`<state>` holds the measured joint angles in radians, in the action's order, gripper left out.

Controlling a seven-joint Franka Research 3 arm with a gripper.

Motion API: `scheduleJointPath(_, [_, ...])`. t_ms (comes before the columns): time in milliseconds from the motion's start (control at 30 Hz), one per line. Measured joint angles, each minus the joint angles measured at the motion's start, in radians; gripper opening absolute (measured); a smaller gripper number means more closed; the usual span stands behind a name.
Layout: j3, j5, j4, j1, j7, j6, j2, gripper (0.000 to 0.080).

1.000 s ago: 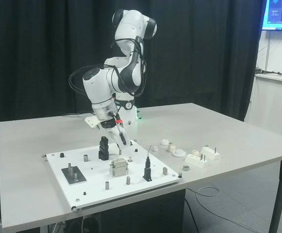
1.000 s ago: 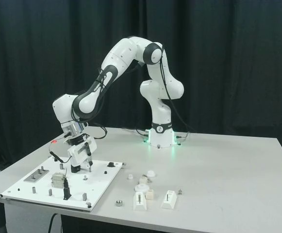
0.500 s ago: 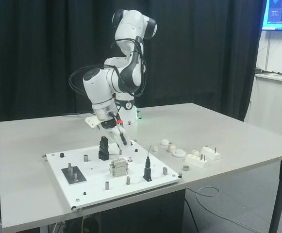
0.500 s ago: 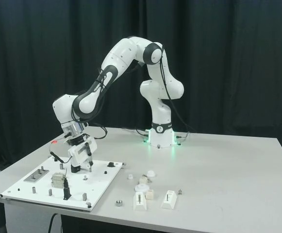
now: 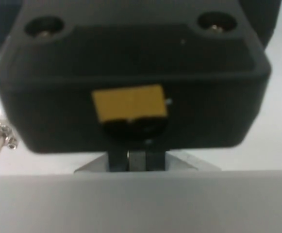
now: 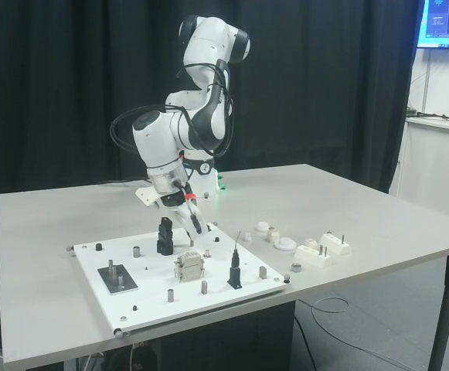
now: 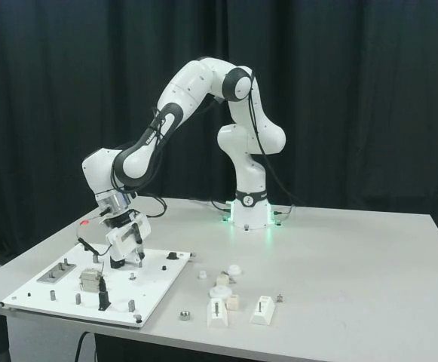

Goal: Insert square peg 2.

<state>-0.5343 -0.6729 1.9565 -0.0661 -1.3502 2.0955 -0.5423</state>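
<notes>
My gripper (image 6: 195,226) hangs tilted over the far right part of the white board (image 6: 151,297), beside a black connector block (image 6: 164,236). From the second room view the gripper (image 7: 137,259) is just above the board (image 7: 158,290). In the wrist view the black hand fills most of the picture. Its two black fingers (image 5: 116,160) are shut on a small grey square peg (image 5: 137,161), with the gripper (image 5: 136,162) close over a white surface. The peg is too small to make out in the room views.
On the board stand a grey connector (image 6: 188,267), a black holder with a thin rod (image 6: 234,272), a grey plate with posts (image 6: 117,278) and several short grey pegs. White blocks (image 6: 322,249), round white pieces (image 6: 274,234) and a nut (image 6: 295,267) lie on the table to the right.
The hand has lifted very slightly over the board; nothing else has moved.
</notes>
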Motion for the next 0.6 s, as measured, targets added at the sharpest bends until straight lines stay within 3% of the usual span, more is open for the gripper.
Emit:
scheduleJointPath(167, [-0.001, 0.0, 0.0, 0.0, -0.005, 0.0, -0.001, 0.0076])
scheduleJointPath(200, [-0.001, 0.001, 0.0, 0.0, -0.005, 0.0, -0.001, 0.0157])
scheduleJointPath(400, [-0.001, 0.016, -0.011, 0.004, 0.004, -0.004, 0.0, 0.0157])
scheduleJointPath(433, [-0.001, 0.021, -0.014, 0.006, 0.005, -0.005, 0.0, 0.0512])
scheduleJointPath(533, [-0.001, 0.039, -0.026, 0.012, 0.004, -0.012, 0.002, 0.0512])
scheduleJointPath(567, [-0.002, 0.046, -0.031, 0.015, 0.002, -0.015, 0.003, 0.0735])
scheduleJointPath(600, [-0.004, 0.052, -0.035, 0.018, -0.001, -0.018, 0.003, 0.0735])
